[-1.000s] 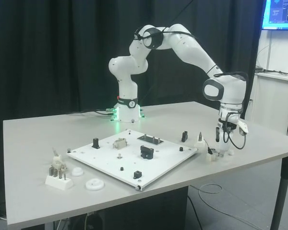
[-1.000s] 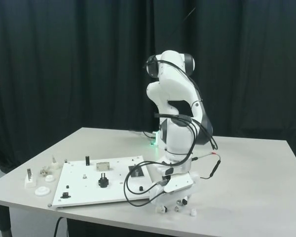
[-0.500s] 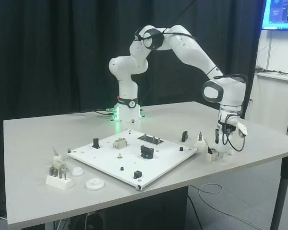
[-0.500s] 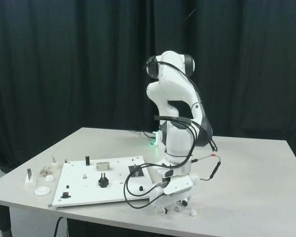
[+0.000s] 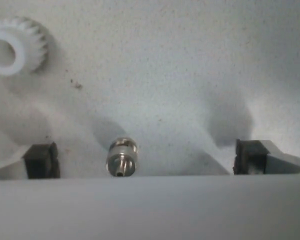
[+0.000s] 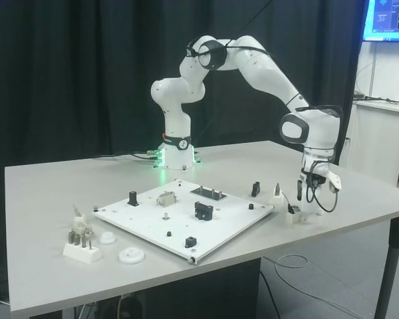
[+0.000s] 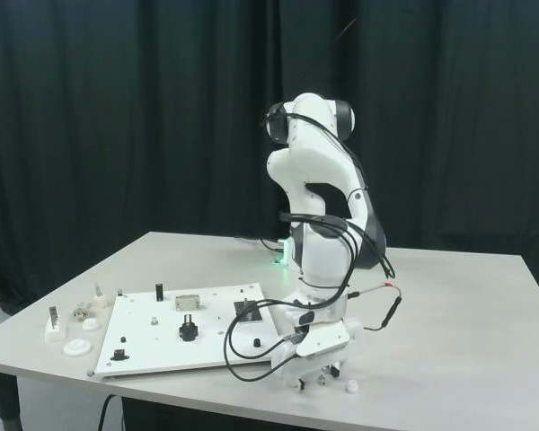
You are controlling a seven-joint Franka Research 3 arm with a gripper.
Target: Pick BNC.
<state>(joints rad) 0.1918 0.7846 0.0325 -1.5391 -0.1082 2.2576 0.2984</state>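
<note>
Metal glints between the 2 black pads: the small, shiny, cylindrical BNC connector (image 5: 121,156) stands on the grey table (image 6: 46,193), and in the wrist view it lies in the gap between the black rubber fingertips (image 5: 40,160), nearer to 1 of them than to the other. The white 2-fingered gripper (image 5: 145,161) has its jaws spread wide, holding nothing, with neither pad touching the connector.

The connector's long axis seems to run roughly up towards the wrist camera, its narrow pin end on top, so it looks upright or close to it; I cannot tell the exact lean. From the room, the gripper (image 6: 308,207) hangs low over the table's near right corner, just beyond the corner of the flat white assembly board (image 6: 186,216), though the connector itself is too small to pick out there for certain. A white toothed plastic gear (image 5: 16,45) lies on the table well apart from the fingers.

My guess is that the closing line needs a slight shift sideways to centre the connector before the pads meet it.
</note>
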